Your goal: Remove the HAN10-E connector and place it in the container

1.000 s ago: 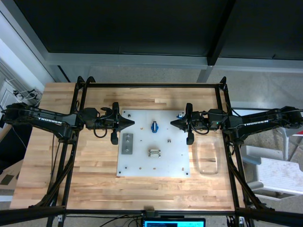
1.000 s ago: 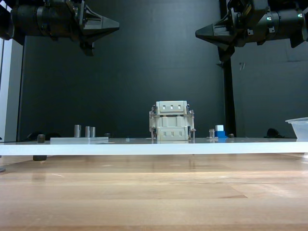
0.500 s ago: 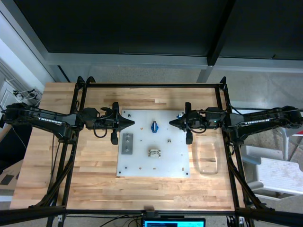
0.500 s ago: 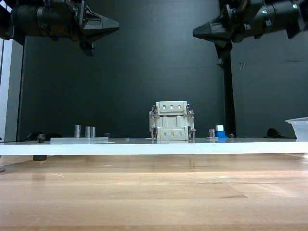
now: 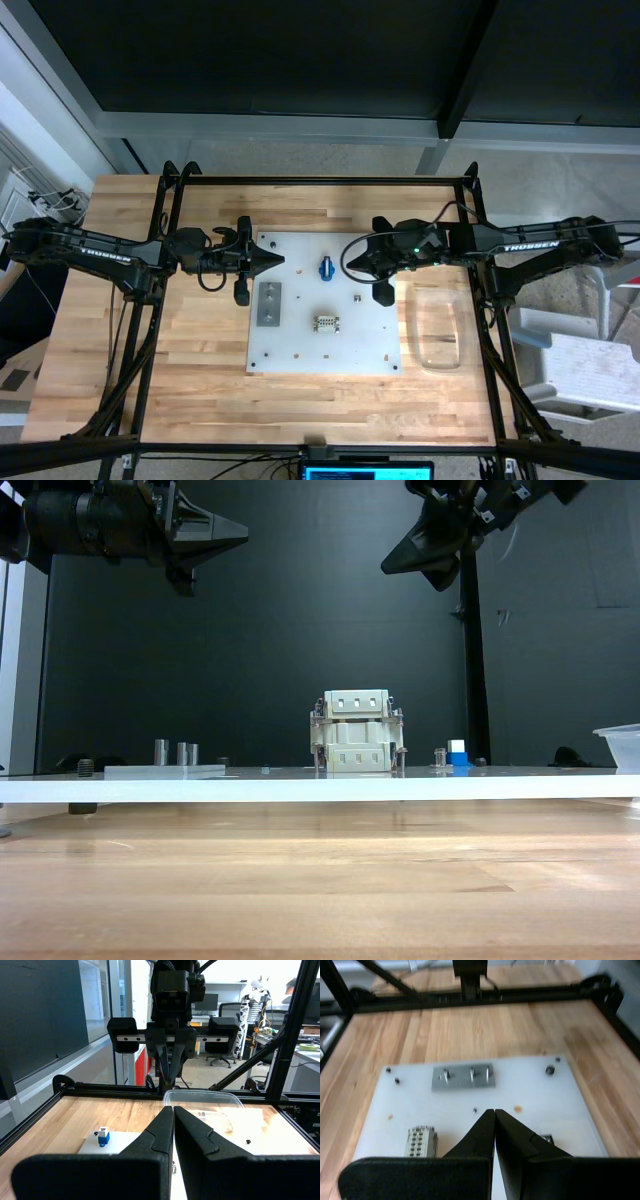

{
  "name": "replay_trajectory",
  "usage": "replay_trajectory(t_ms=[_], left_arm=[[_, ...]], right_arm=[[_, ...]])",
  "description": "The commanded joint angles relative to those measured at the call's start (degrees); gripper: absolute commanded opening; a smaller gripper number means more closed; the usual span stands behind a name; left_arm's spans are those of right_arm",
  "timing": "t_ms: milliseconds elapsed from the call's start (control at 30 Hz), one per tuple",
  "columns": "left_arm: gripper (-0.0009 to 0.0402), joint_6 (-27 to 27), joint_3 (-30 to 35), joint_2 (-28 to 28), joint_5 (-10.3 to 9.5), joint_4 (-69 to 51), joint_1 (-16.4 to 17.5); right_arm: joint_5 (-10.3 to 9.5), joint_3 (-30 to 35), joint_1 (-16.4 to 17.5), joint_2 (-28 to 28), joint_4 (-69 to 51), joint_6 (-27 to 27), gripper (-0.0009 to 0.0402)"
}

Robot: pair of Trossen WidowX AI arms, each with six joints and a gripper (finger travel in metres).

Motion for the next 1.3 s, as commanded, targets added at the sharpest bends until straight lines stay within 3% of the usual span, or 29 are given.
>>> replay_trajectory(t_ms=[33,300,667,1300], left_arm=[[0.0,0.0,0.0,0.0,0.02,0.0,0.0],[0.0,0.0,0.0,0.0,0.02,0.0,0.0],[0.0,0.0,0.0,0.0,0.02,0.0,0.0],[0.0,0.0,0.0,0.0,0.02,0.0,0.0]], right_arm=[[0.04,4.7,0.2,3.1,-6.6,0.1,0.0],[0.04,18.0,0.6,11.7,-25.5,0.3,0.0],[0.09,35.1,1.3,23.2,-42.7,1.3,0.0],[0.13,49.0,5.3,36.1,-52.8,5.8,0.0]])
